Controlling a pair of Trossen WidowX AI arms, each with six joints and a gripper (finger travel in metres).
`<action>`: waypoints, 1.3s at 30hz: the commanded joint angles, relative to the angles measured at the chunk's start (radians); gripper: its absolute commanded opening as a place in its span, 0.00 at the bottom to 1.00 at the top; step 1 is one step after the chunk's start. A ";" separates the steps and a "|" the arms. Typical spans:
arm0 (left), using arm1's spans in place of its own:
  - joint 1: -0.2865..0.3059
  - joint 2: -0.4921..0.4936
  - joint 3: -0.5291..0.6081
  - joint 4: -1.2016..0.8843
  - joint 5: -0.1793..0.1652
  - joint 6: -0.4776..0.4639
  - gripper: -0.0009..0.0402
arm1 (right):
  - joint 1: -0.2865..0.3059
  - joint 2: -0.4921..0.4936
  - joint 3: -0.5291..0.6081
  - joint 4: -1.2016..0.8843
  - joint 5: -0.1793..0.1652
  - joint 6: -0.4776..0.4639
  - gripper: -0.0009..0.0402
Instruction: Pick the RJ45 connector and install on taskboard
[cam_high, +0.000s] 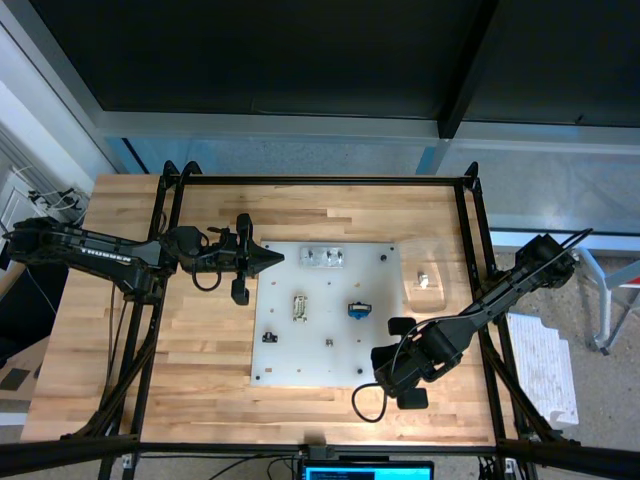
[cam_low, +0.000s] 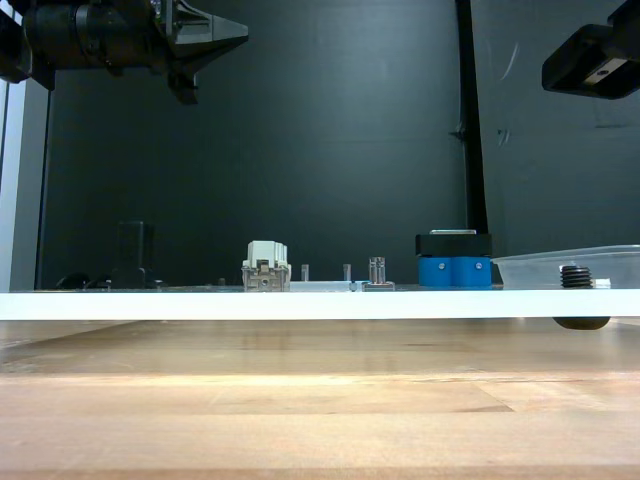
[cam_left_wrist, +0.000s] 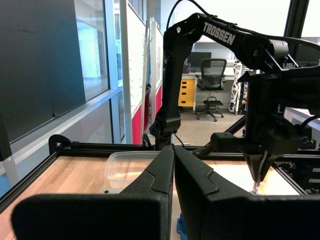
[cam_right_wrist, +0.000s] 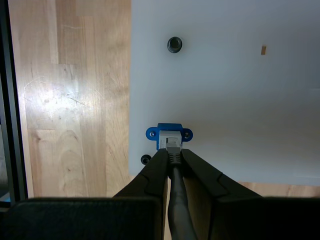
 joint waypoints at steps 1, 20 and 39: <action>0.000 0.000 0.000 0.000 0.000 0.000 0.02 | 0.004 0.000 -0.006 0.005 0.000 0.003 0.02; 0.000 0.000 0.000 0.000 0.000 0.000 0.02 | 0.011 0.000 -0.027 0.026 0.001 0.001 0.02; 0.000 0.000 0.000 0.000 0.000 0.000 0.02 | 0.011 0.000 -0.027 0.029 0.023 0.002 0.02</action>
